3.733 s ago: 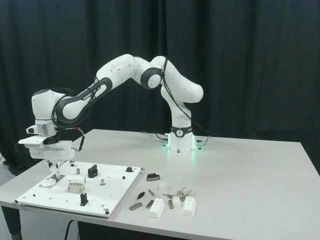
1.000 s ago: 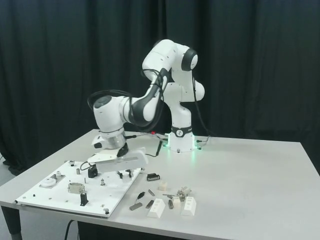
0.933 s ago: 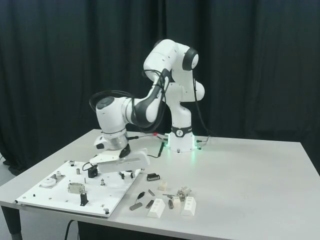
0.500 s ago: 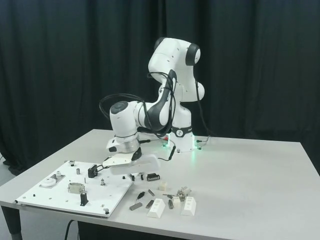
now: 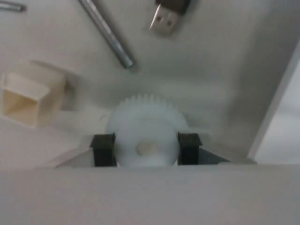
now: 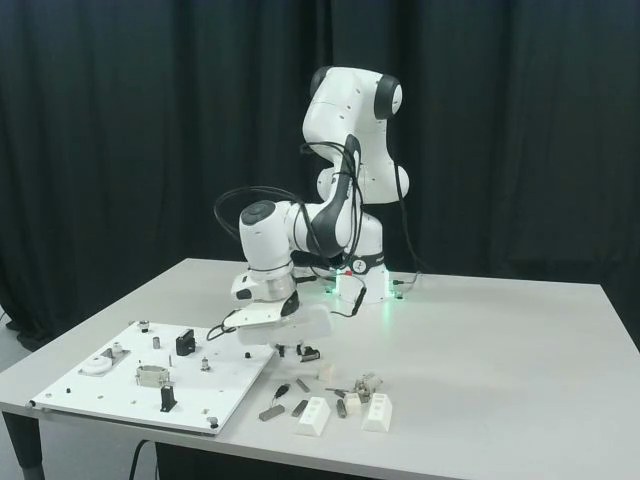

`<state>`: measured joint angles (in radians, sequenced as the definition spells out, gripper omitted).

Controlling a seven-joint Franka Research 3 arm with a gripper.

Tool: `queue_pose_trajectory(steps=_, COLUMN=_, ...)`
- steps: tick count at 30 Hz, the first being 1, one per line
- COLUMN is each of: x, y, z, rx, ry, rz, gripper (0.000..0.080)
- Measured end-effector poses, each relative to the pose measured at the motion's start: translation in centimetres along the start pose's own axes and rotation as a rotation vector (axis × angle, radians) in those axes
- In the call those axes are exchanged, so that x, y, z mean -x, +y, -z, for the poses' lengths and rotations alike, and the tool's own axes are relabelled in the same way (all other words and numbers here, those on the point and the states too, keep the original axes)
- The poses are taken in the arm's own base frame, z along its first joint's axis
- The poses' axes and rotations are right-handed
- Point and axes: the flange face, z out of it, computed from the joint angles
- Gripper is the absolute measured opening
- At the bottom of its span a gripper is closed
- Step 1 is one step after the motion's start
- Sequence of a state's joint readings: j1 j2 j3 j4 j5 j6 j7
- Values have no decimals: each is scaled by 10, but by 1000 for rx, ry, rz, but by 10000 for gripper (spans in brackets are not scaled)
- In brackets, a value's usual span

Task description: Place medium gear.

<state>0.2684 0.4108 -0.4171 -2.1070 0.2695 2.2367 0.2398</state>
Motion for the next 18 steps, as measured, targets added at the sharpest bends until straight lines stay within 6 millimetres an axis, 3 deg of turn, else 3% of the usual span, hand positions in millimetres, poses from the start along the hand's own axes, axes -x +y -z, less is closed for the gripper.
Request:
queue_pose_trajectory(steps=10, x=23, y=-1, z=-7, rx=-14, ry=34, rz=8, gripper=281)
queue_pose_trajectory(steps=11, x=25, y=-1, z=-7, rx=-15, ry=38, rz=10, gripper=696)
queue_pose_trajectory(steps=17, x=33, y=-2, z=-8, rx=-22, ry=57, rz=19, gripper=696)
queue_pose_trajectory(steps=18, x=34, y=-2, z=-9, rx=-23, ry=59, rz=20, gripper=774)
